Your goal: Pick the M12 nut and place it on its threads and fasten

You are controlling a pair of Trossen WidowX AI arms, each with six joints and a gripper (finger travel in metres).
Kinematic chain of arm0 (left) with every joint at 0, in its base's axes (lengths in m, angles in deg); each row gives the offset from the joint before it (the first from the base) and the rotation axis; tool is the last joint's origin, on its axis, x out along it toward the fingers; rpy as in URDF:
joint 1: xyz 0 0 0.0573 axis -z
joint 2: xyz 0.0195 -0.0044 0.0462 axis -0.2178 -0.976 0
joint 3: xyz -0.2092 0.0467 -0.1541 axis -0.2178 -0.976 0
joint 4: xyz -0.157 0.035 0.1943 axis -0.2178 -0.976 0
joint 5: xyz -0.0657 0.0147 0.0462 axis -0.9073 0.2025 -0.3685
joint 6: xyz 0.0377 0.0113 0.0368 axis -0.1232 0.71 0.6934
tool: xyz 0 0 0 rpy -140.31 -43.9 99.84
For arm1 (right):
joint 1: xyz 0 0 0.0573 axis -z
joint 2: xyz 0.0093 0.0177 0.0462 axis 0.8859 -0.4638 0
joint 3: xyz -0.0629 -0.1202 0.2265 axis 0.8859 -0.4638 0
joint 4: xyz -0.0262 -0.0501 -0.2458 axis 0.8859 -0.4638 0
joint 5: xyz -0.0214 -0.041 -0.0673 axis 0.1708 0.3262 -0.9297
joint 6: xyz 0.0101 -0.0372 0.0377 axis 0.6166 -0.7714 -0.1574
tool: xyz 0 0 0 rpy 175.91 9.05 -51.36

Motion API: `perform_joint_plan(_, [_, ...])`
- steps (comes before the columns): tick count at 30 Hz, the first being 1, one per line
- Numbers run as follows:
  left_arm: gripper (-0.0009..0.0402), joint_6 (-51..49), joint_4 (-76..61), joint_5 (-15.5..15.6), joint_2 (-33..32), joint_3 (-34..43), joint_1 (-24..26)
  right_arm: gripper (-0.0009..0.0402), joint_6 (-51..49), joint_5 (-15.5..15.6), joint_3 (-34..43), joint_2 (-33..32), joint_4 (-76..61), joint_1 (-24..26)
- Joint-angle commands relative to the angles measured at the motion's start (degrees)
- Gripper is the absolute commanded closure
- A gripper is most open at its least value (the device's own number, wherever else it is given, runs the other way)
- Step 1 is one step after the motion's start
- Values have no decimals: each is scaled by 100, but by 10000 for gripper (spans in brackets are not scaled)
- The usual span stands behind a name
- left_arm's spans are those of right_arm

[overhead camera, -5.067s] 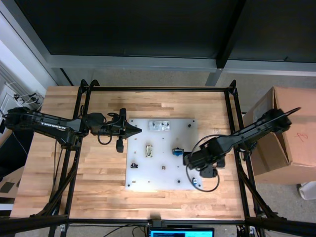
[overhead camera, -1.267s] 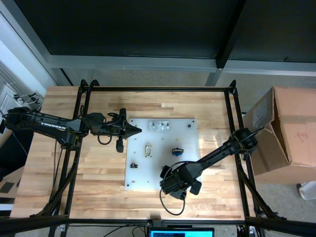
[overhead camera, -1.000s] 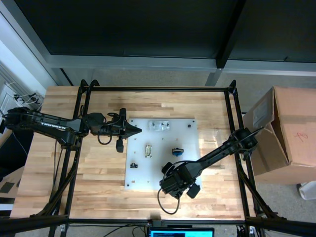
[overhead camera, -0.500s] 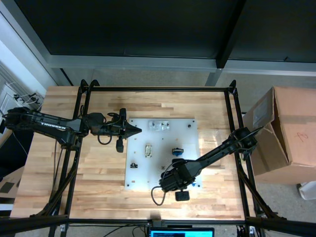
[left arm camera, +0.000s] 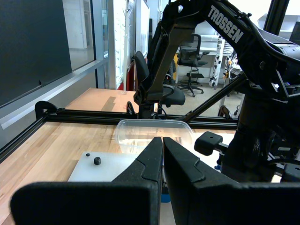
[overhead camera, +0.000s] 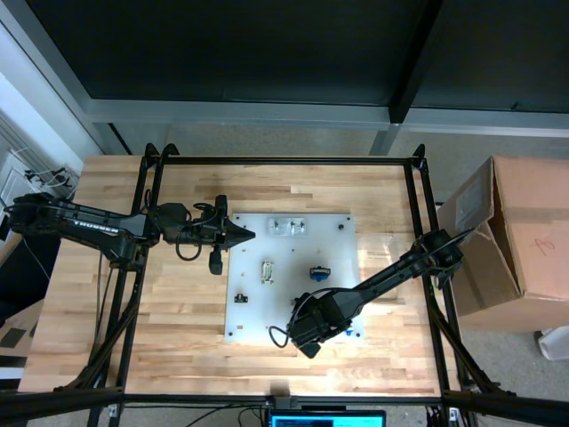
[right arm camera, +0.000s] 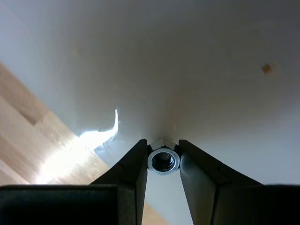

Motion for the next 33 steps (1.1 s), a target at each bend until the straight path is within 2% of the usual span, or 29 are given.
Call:
perform_joint_plan(1, [393, 2, 2, -2, -2, 0, 0, 364, 431, -13, 2, -2, 42, -2])
perform_joint_plan(14, [393, 2, 2, -2, -2, 0, -2, 354, 656, -66, 2, -2, 72, -11])
perform_joint_plan(33, [393, 2, 0, 0, -2, 2, 0, 174, 638, -55, 2, 15, 94, -22])
